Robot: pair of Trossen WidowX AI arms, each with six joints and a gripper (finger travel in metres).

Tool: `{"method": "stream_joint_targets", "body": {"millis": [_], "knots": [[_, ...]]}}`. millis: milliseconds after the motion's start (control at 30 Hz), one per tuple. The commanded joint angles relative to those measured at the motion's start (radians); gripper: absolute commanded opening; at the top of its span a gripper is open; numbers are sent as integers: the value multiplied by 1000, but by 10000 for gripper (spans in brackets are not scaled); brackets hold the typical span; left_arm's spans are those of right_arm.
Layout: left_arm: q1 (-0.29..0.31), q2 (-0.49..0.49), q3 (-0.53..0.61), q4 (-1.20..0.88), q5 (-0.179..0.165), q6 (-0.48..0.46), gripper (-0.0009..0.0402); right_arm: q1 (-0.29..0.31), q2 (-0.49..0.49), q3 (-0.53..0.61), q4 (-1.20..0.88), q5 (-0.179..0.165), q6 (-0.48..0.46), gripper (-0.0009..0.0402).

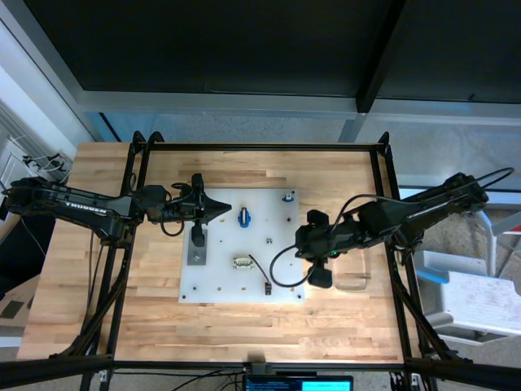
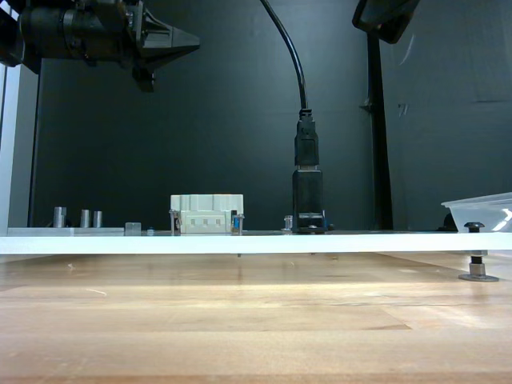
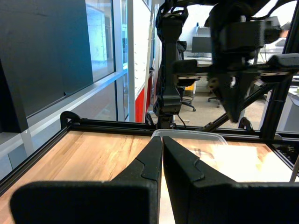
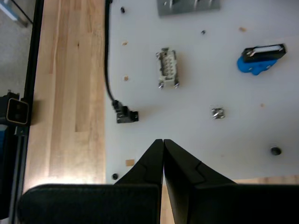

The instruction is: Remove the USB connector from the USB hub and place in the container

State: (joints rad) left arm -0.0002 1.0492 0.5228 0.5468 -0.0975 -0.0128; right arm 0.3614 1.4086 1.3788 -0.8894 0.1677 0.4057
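The USB connector point(image 1: 266, 286) stands plugged upright in the USB hub near the white board's point(image 1: 212, 285) front edge; its thin black cable point(image 2: 302, 72) rises from the dark plug point(image 2: 308, 172). From above, the right wrist view shows the plug point(image 4: 126, 114) too. The container point(image 1: 355, 273), a clear tub, rests on the wood right of the board, with its rim point(image 2: 484, 206) low at table height. My right gripper point(image 1: 307, 247) hovers shut over the board's right edge, fingertips together point(image 4: 162, 141). My left gripper point(image 1: 226, 210) hangs shut high over the board's far left part point(image 2: 192, 38).
On the board sit a blue knob-like piece point(image 1: 244, 217), a grey block with pegs point(image 1: 195, 252), and a beige multi-pin connector point(image 1: 242, 261). A black frame point(image 1: 260, 147) rings the wooden table. The left wrist view looks across at the container point(image 3: 187, 135) and the right arm point(image 3: 233, 42).
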Motion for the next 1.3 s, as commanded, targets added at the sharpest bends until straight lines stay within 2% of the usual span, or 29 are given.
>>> {"method": "stream_joint_targets", "body": {"millis": [33, 200, 433, 600, 1300], "knots": [[0, 0, 0, 0, 0, 0, 1, 17, 39, 32, -20, -3, 23, 7], [0, 0, 0, 0, 0, 0, 1, 38, 90, 58, -21, -3, 60, 38], [0, 0, 0, 0, 0, 0, 1, 62, 159, 93, -22, -1, 79, 110], [0, 0, 0, 0, 0, 0, 1, 72, 202, 106, -14, 24, 89, 145], [0, 0, 0, 0, 0, 0, 1, 82, 322, 111, 82, 36, 75, 153]]}}
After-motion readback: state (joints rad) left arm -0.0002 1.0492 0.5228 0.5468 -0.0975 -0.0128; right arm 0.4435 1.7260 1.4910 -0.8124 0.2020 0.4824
